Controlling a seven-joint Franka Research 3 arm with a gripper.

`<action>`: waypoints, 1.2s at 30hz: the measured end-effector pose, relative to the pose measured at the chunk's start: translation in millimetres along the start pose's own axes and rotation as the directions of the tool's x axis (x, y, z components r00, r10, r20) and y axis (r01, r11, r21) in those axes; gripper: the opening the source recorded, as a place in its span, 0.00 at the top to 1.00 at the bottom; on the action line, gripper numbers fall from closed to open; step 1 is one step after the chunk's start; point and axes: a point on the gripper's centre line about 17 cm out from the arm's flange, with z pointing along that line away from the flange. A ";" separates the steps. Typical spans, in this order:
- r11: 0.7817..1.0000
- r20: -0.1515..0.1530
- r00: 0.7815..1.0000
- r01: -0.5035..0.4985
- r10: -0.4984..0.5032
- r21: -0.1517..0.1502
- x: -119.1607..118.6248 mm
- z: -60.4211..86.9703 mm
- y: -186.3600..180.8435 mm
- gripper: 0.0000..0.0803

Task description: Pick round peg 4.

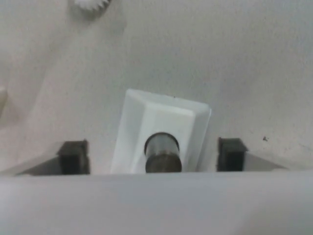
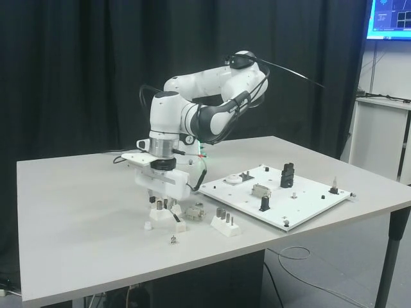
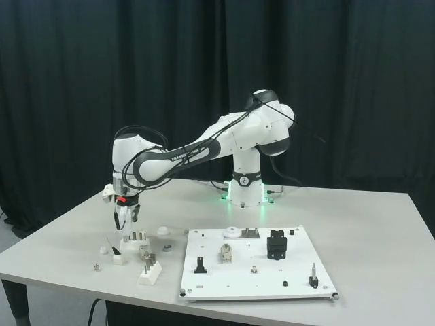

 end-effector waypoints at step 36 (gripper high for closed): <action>1.000 -0.014 1.000 0.004 -0.004 0.023 7.6 -18.5 -1.2 0.82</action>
